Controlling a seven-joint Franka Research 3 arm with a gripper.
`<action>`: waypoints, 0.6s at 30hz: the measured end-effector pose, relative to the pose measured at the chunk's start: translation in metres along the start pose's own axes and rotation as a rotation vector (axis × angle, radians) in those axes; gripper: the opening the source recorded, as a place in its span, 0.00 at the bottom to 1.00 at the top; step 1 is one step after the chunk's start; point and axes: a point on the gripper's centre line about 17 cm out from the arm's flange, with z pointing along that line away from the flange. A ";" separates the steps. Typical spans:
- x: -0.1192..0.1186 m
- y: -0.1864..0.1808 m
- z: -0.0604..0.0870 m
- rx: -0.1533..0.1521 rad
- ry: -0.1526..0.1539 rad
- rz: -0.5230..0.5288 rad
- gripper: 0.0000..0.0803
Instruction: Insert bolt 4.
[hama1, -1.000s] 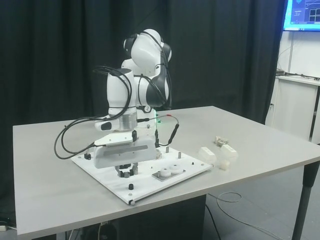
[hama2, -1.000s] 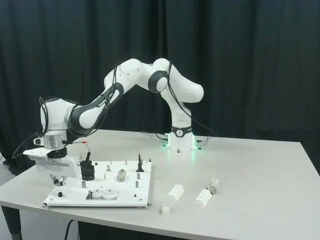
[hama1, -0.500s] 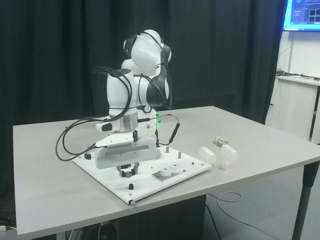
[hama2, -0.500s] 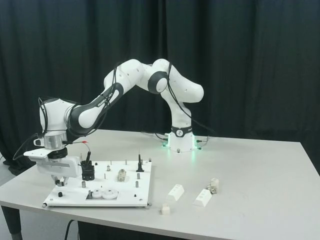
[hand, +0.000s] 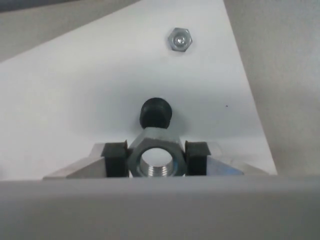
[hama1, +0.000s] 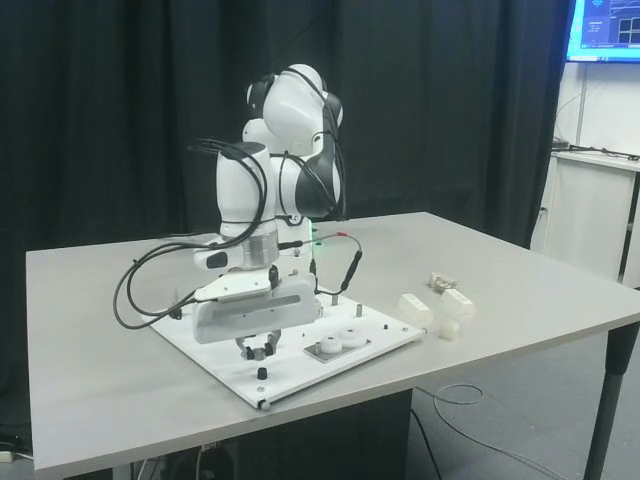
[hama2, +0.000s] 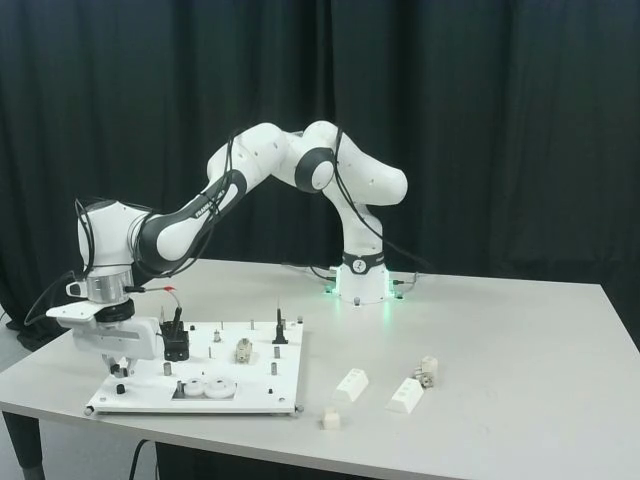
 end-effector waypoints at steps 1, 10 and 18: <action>0.000 0.000 0.000 0.000 -0.001 0.000 0.30; -0.001 0.000 0.003 0.001 -0.012 0.001 0.30; 0.000 -0.002 0.006 0.001 -0.016 -0.004 0.30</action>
